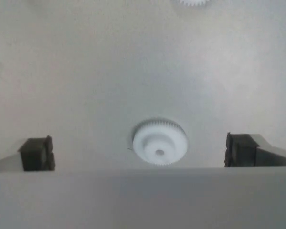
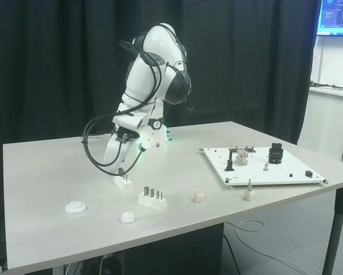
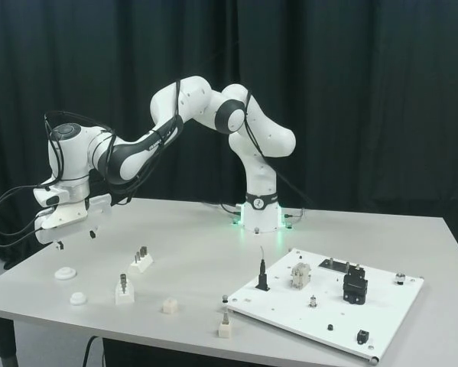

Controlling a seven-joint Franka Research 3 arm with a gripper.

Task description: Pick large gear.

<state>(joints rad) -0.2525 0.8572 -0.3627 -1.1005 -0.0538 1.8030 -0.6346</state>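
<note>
The white Franka arm (image 3: 213,122) is stretched far out from its base, reaching over the end of the grey table (image 2: 56,166), wrist bent so the gripper (image 3: 76,239) points down. And there is the target: the large white toothed gear with a raised hub (image 1: 160,142), lying flat on the tabletop, near the front corner. From the wrist camera it sits between the two black fingertips (image 1: 37,154), which stand wide apart, one on either side, neither touching it. So the pincer is open and holding nothing. In the second room view the gripper hangs above the table with clear air under it, and the gear (image 3: 65,273) lies on the surface beneath and a little forward of it.

Close by, nearer the table edge, is a smaller white gear (image 3: 78,298), also flat, just apart from the big one. In the first room view the same pair shows up, large gear (image 2: 75,207) and small one (image 2: 127,217), with a white block carrying grey upright pegs (image 2: 152,198) standing between them and the middle of the table. A second white peg holder (image 3: 141,261) stands near it, and two small white cubes (image 3: 169,306) sit further along the front edge.

Over on the other end lies a flat white assembly board (image 3: 328,302) with small black and grey fittings on it, well away from the gripper. A black curtain (image 3: 366,92) hangs behind everything.
</note>
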